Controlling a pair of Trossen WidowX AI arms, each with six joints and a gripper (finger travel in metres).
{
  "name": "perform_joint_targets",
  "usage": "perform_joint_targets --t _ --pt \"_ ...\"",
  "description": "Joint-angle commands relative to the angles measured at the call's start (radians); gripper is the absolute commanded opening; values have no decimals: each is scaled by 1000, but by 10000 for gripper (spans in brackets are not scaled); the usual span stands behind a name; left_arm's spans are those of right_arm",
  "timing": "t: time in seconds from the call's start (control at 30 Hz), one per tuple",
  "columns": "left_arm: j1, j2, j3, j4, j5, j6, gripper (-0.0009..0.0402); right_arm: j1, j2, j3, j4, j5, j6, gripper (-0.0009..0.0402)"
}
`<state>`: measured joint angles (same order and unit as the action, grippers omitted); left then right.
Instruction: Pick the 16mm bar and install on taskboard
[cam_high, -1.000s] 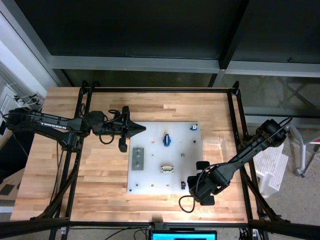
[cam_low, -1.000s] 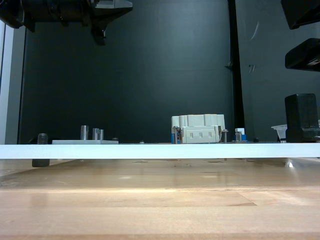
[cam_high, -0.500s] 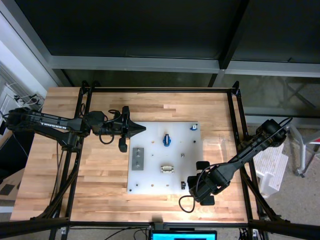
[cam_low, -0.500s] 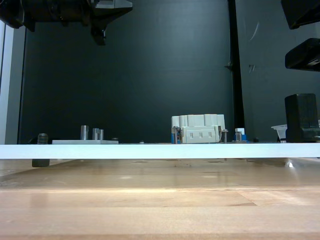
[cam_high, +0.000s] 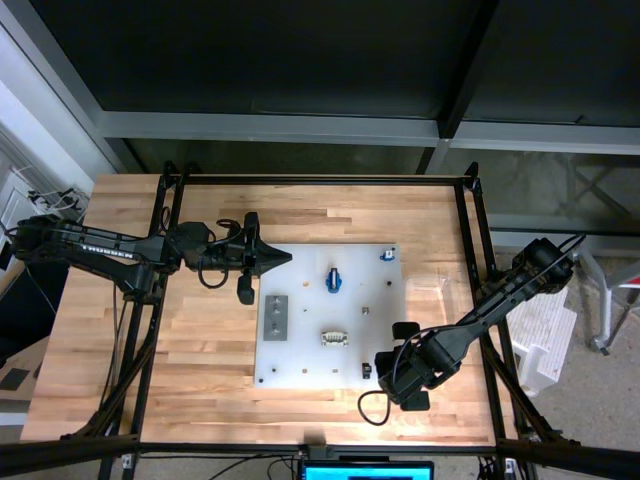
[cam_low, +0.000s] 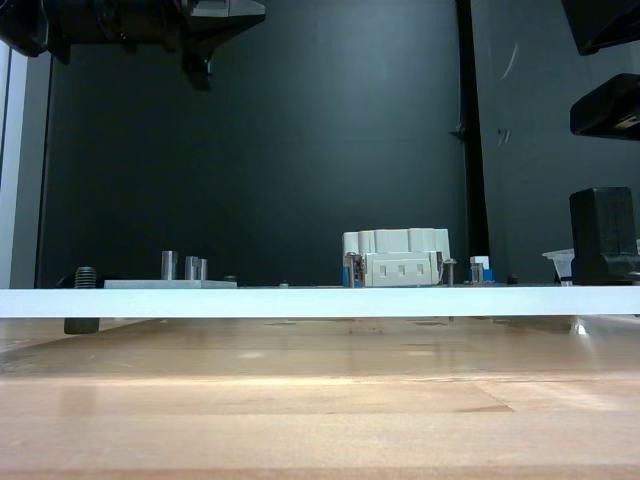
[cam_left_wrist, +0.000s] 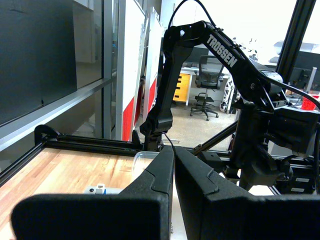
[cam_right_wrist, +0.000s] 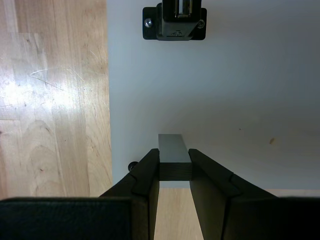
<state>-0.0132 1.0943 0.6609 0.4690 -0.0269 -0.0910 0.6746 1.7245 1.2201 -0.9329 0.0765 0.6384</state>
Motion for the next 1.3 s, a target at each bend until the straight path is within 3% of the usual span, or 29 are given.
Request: perform_joint_targets --t 0.03,0.47,1.3 --pt "0 0 0 0 0 0 0 0 -1 2 0 1 -4 0" --pt "0 0 0 0 0 0 0 0 -1 0 1 -3 -105 0" --pt "0 0 0 0 0 0 0 0 -1 0 2 -21 -105 0"
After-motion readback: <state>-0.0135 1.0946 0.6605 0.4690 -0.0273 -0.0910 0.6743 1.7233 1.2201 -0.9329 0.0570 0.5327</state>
